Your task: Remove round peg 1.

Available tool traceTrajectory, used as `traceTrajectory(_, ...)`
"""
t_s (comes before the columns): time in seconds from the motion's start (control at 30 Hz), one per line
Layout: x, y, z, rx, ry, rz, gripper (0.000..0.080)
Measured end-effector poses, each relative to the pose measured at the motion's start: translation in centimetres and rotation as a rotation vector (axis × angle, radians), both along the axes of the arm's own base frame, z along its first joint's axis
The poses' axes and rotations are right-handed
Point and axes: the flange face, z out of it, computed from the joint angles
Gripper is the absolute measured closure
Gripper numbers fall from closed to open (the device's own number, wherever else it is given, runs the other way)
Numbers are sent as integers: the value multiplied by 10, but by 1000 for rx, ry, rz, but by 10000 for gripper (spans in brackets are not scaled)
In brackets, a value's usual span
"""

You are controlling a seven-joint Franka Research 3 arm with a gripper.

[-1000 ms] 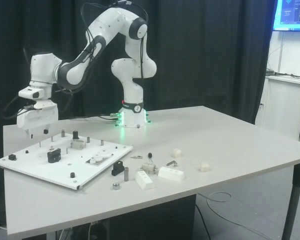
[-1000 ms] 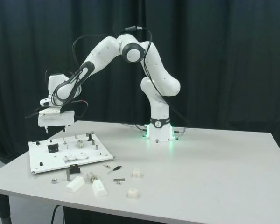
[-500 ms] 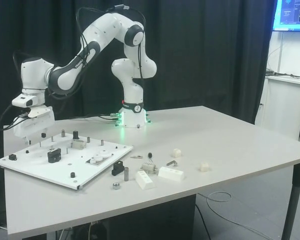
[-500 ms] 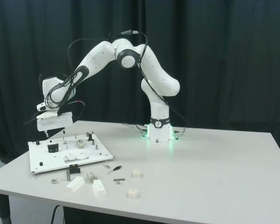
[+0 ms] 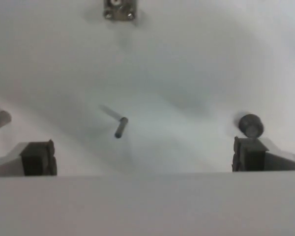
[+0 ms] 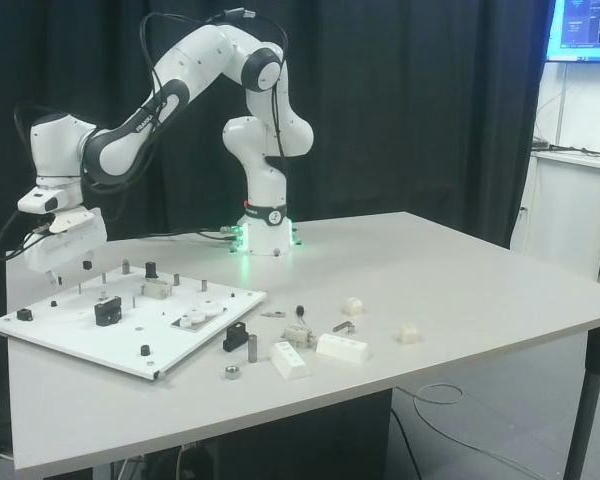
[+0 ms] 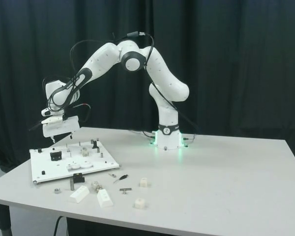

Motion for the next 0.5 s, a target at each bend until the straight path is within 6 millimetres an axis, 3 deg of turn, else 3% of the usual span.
traceTrajectory(0.5, -27, -1, -10, 26, -91, 23, 3)
